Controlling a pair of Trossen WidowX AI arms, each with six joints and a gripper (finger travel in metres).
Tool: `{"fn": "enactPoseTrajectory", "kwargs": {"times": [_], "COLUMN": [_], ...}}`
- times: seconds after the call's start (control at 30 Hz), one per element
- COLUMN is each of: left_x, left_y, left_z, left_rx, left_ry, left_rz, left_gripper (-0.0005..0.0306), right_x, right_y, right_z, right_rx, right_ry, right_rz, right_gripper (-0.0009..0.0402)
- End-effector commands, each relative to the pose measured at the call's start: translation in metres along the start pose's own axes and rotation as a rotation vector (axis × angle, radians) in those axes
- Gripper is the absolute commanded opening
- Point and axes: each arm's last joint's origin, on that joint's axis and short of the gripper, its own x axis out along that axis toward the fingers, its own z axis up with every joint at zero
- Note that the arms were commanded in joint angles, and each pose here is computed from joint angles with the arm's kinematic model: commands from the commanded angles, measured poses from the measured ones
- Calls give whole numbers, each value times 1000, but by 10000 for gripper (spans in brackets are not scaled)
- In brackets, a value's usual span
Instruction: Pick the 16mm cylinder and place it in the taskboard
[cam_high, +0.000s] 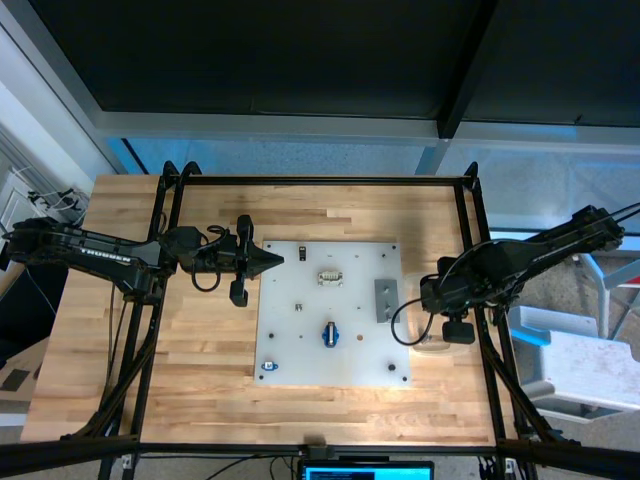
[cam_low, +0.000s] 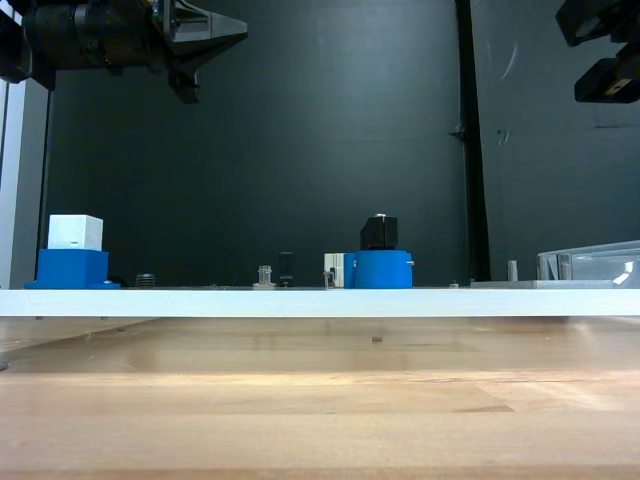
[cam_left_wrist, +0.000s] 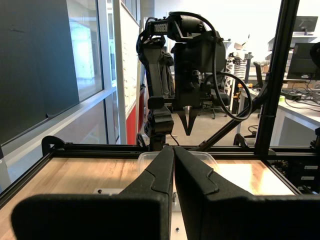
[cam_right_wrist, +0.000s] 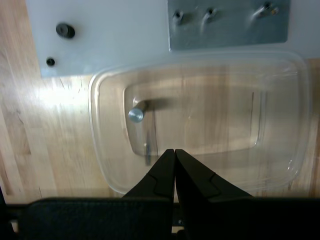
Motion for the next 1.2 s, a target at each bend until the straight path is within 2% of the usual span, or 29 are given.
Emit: {"fn": "enactPoseTrajectory", "kwargs": {"times": [0.03,0.5,0.63,0.73,0.83,1.2], "left_x": [0,0,0,0,0,0], "left_y": [0,0,0,0,0,0], "left_z": [0,0,0,0,0,0], "left_rx": [0,0,0,0,0,0], "left_ry": [0,0,0,0,0,0], "left_rz": [0,0,0,0,0,0], "left_gripper": [0,0,0,0,0,0], "right_x": [3,4,4,5,7,9], "right_y": [2,5,6,8,11,15], "right_z": [2,2,1,2,2,5], "right_rx": [-7,-23,-23,-15,-26,-26], "right_ry": [14,11,18,26,36,8], "right_rz": [-8,-4,15,13,10,13], "right_gripper": [0,0,0,8,40,205]}}
